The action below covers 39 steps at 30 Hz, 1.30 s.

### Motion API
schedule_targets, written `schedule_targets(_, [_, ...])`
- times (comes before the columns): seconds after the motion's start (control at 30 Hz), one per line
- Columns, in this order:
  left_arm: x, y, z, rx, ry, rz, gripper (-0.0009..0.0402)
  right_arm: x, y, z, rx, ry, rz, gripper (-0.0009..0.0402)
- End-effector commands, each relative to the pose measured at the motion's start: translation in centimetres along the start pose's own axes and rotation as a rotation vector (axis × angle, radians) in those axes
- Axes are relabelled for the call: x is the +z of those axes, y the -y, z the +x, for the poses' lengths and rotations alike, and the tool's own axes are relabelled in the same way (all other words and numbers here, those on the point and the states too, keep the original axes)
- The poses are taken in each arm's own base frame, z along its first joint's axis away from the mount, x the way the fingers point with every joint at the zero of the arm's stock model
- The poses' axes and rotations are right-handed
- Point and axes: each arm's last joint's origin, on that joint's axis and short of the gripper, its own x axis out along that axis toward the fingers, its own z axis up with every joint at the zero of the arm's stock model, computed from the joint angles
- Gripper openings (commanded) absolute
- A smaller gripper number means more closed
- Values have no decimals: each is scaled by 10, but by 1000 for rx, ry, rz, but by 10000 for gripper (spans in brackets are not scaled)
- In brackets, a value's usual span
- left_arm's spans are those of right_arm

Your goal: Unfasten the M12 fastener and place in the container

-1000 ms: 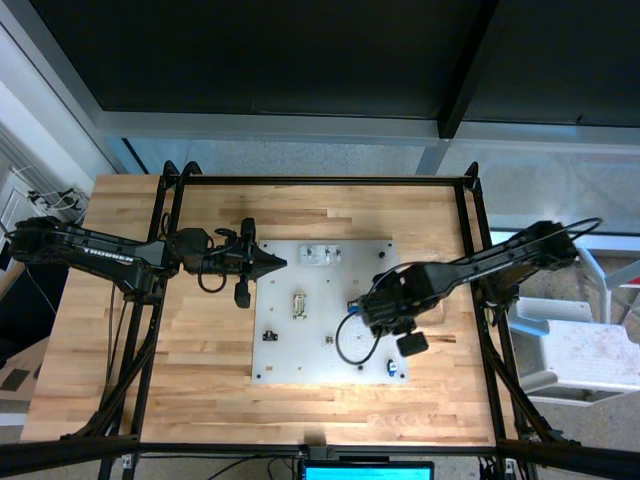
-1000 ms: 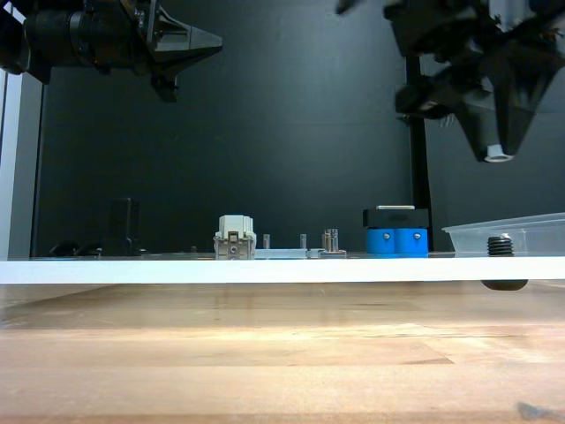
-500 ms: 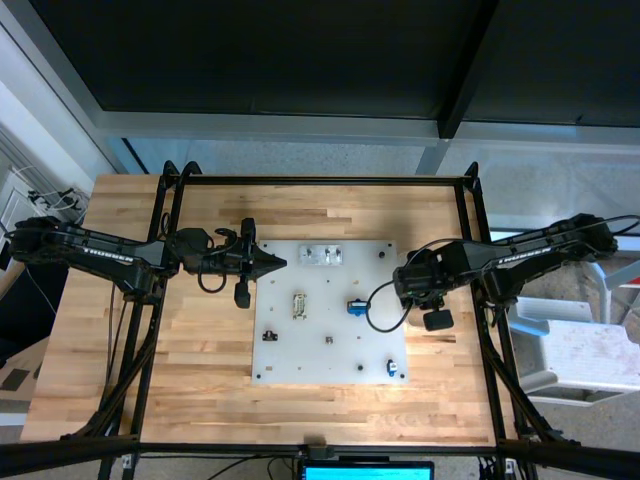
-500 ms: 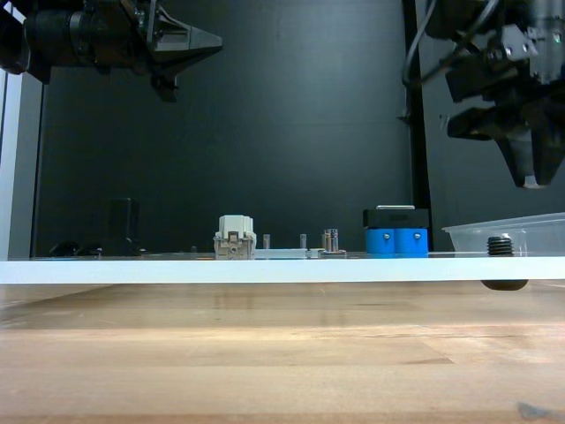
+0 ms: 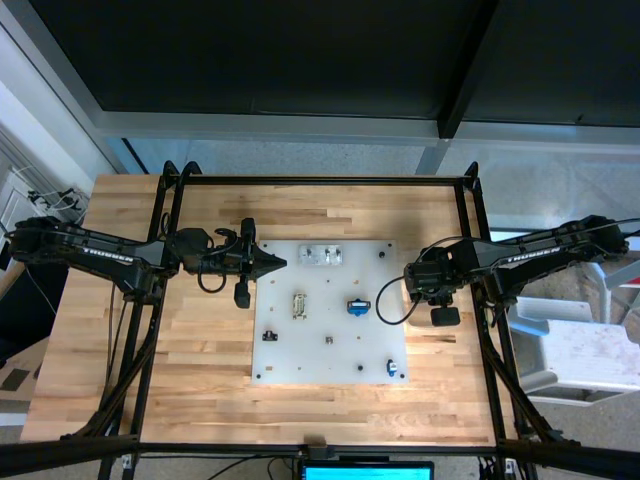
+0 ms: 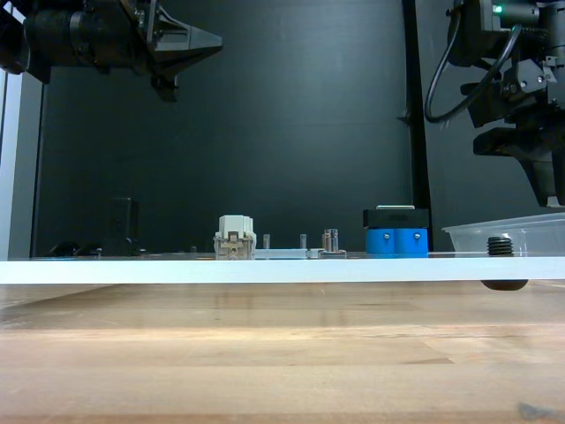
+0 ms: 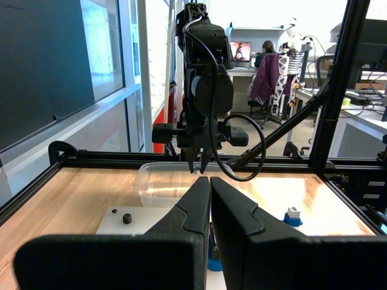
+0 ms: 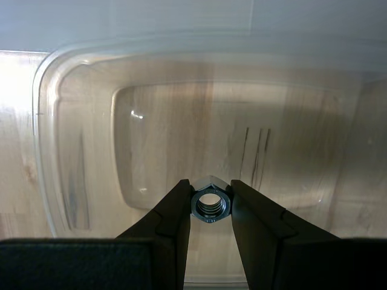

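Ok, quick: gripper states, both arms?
Left gripper: shut, empty, parked above the board's left edge.
Right gripper: shut on the nut, over the container.

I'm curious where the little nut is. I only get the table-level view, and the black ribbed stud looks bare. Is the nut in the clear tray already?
Observer: Not yet. The right wrist view shows the silver nut in the right hand, pinched from both sides.
Visitor: Is it at least over the tray?
Observer: Yes. In that same view the clear tray lies directly behind the nut, with wood grain showing through its floor.
Visitor: And the other arm?
Observer: From above, the left hand hangs over the white board's left edge, far from the tray.
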Motion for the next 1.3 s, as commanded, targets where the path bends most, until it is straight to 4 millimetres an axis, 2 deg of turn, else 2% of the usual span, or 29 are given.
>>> schedule_targets(0.03, [0,0,0,0,0,0,0,0,0,0,1,1,13,62])
schedule_targets(0.3, [0,0,0,0,0,0,0,0,0,0,0,2,15,145])
schedule_targets(0.53, [0,0,0,0,0,0,0,0,0,0,1,2,15,187])
schedule_targets(0.73, [0,0,0,0,0,0,0,1,0,0,1,4,12,200])
schedule_targets(1.3, [0,0,0,0,0,0,0,1,0,0,1,8,12,200])
